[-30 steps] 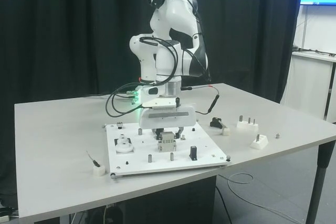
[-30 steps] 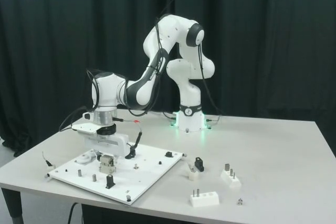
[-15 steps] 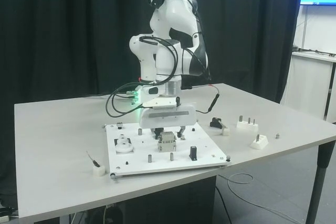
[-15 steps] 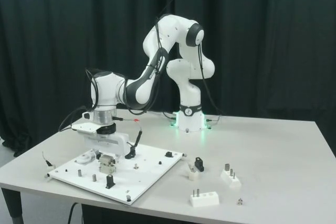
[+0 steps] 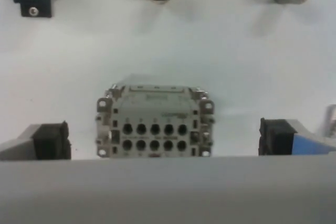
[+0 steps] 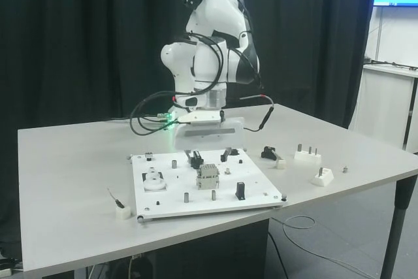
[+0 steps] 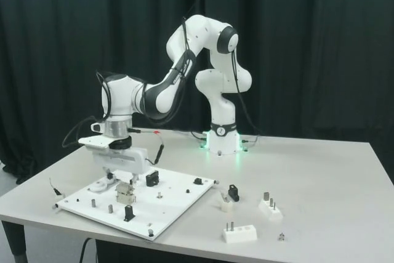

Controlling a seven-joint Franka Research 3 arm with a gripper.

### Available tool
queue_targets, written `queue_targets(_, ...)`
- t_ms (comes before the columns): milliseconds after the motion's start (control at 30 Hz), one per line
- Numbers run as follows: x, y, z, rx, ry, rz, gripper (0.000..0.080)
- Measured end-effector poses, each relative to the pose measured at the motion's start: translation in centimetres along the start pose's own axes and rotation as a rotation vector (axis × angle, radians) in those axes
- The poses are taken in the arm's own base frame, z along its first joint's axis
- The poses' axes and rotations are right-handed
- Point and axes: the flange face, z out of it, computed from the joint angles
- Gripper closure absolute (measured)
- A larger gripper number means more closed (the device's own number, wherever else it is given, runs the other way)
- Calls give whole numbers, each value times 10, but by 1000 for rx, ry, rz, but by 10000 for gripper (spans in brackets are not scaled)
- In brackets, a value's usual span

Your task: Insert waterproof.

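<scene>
— Where does the waterproof connector (image 6: 208, 176) sit?
— Upright on the white board (image 6: 255, 194), 10 sockets showing.
— And the tool (image 6: 208, 155)?
— Above it, fingers (image 5: 51, 141) spread wide, gripping nothing.

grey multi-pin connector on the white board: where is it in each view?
Wrist view: connector sits mid-picture, two rows of pin holes facing the camera, a black finger out to each side.
First room view: connector near the middle of the white board, below the raised gripper.
Second room view: connector on the board's left part.
Shared landmark: the small black bracket on the board beside the connector.
</scene>
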Motion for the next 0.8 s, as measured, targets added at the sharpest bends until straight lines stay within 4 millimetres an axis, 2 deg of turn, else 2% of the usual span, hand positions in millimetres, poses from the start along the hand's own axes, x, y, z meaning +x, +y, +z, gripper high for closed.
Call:
queue_targets(300, 15, 11, -14, -13, 6, 40, 3)
queue_targets(800, 23, 30, -9, -31, -27, 100, 3)
